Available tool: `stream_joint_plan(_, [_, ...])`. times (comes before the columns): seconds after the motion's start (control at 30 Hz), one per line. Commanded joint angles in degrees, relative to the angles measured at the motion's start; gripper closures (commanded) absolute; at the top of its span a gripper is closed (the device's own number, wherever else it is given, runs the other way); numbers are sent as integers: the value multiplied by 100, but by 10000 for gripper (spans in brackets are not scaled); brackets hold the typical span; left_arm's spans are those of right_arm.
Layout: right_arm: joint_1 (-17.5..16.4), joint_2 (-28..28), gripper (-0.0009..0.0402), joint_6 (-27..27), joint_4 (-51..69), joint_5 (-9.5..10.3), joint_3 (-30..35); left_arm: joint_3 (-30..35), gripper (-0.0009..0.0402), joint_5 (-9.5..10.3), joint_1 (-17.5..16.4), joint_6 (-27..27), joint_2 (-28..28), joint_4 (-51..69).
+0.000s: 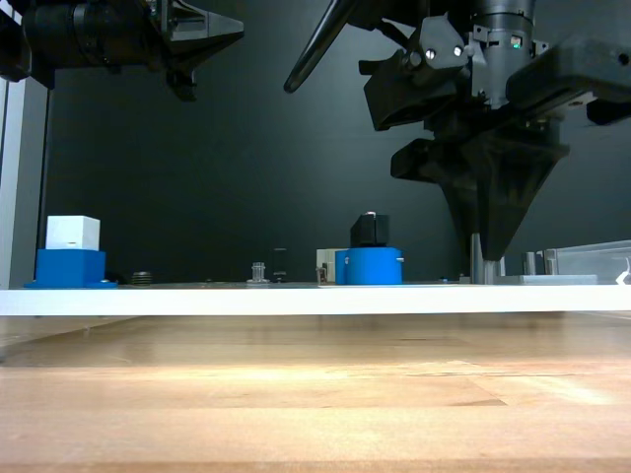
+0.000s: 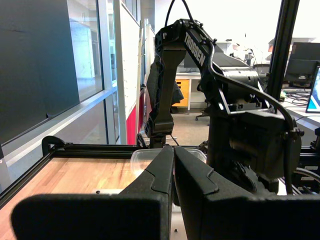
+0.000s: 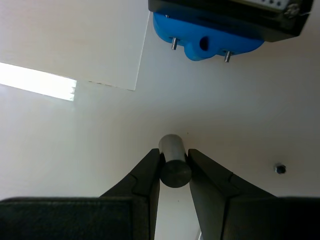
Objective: Pick the 16mm cylinder and place it in the container
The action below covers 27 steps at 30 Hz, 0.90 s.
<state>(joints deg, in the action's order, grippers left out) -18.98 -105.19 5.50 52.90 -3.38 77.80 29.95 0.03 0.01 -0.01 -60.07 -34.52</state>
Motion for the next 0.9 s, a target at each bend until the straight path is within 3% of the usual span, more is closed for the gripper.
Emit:
stream_joint_plan(0.03, [-2, 85, 377, 2, 70, -4, 4, 0, 393, -2, 0, 0, -2, 0])
stream_joint_plan(0.57, [0, 588, 377, 7, 461, -15, 109, 0, 393, -2, 0, 0, -2, -2])
stream_joint_plan(0.9, [0, 1303, 377, 323, 855, -13, -160, 0, 393, -2, 0, 0, -2, 0])
